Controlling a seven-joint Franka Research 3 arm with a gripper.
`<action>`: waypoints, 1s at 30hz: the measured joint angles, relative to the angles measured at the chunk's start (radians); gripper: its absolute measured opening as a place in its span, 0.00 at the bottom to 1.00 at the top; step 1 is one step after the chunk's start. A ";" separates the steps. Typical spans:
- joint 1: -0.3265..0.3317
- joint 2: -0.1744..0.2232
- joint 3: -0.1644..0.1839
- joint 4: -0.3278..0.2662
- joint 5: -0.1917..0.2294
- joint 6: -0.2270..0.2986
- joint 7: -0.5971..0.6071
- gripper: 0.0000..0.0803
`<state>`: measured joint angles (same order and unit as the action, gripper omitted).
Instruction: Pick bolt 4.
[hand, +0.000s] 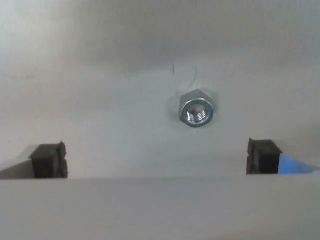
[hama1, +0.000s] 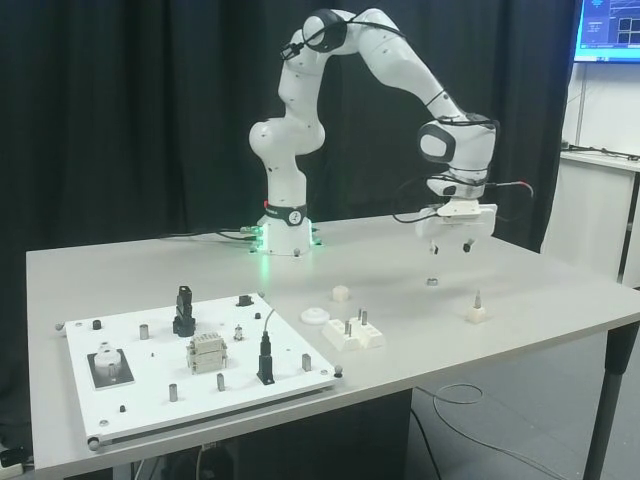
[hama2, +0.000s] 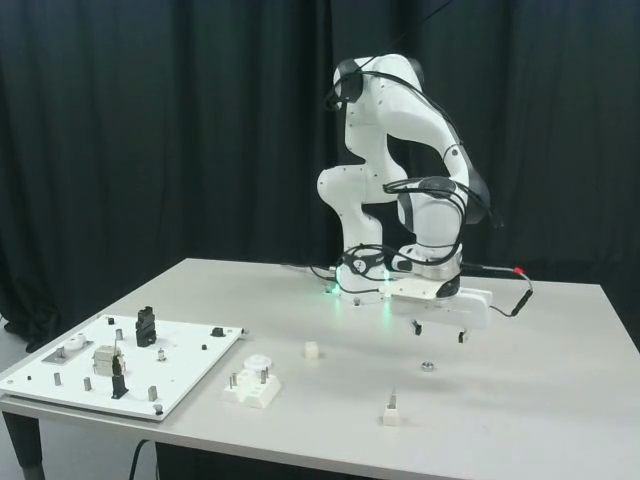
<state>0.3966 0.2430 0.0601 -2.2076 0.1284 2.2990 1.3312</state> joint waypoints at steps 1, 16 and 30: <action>0.003 -0.005 0.000 -0.012 0.000 0.014 -0.003 1.00; 0.011 -0.038 -0.010 -0.163 -0.004 0.211 -0.040 1.00; 0.011 -0.029 -0.001 -0.233 -0.005 0.338 -0.093 1.00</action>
<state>0.4080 0.2141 0.0592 -2.4411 0.1238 2.6366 1.2382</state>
